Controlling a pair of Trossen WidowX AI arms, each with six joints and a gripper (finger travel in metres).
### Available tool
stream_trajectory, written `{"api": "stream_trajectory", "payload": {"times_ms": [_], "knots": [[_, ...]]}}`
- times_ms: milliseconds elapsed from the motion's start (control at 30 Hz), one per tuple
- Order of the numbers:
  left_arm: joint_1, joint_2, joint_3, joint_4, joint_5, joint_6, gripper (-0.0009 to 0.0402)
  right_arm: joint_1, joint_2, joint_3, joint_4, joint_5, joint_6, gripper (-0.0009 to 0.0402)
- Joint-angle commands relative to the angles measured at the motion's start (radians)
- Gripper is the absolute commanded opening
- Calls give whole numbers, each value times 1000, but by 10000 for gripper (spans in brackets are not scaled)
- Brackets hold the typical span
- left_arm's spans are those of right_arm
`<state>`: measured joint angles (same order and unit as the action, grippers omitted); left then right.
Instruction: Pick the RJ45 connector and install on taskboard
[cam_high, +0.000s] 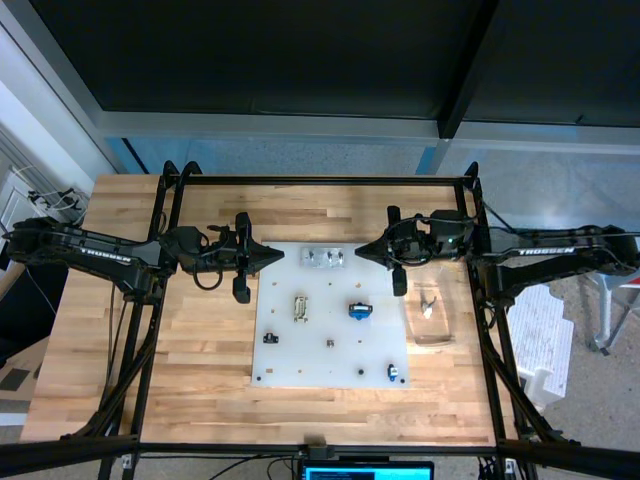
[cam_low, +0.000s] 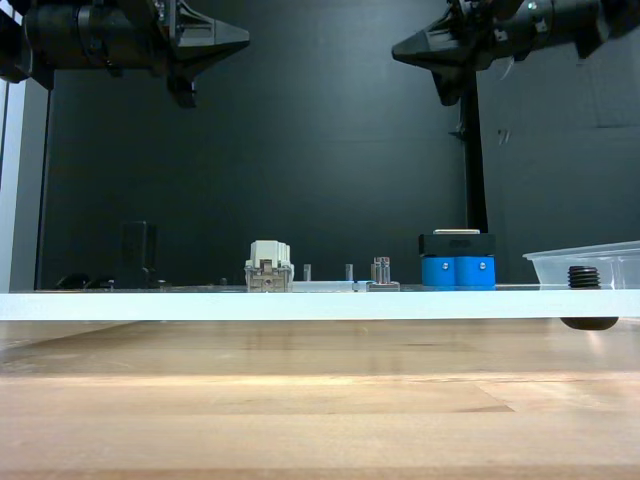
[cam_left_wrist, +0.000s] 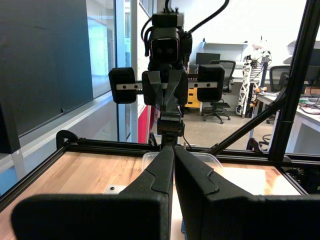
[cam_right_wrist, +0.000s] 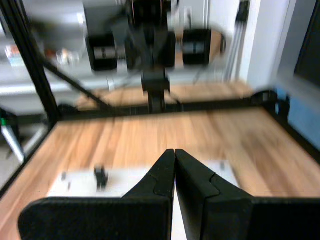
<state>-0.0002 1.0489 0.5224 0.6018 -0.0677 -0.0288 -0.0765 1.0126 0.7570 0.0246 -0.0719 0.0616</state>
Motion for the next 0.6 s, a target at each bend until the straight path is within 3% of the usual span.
{"api": "stream_trajectory", "payload": {"times_ms": [33,300,500,600], "knots": [[0,0,0,0,0,0,0,2,-20,80,-217,-4,-1,0],[0,0,0,0,0,0,0,7,-42,263,-700,6,21,0],[0,0,0,0,0,0,0,31,-42,388,-1049,83,27,0],[0,0,0,0,0,0,0,35,-53,419,-1170,92,26,0]]}}
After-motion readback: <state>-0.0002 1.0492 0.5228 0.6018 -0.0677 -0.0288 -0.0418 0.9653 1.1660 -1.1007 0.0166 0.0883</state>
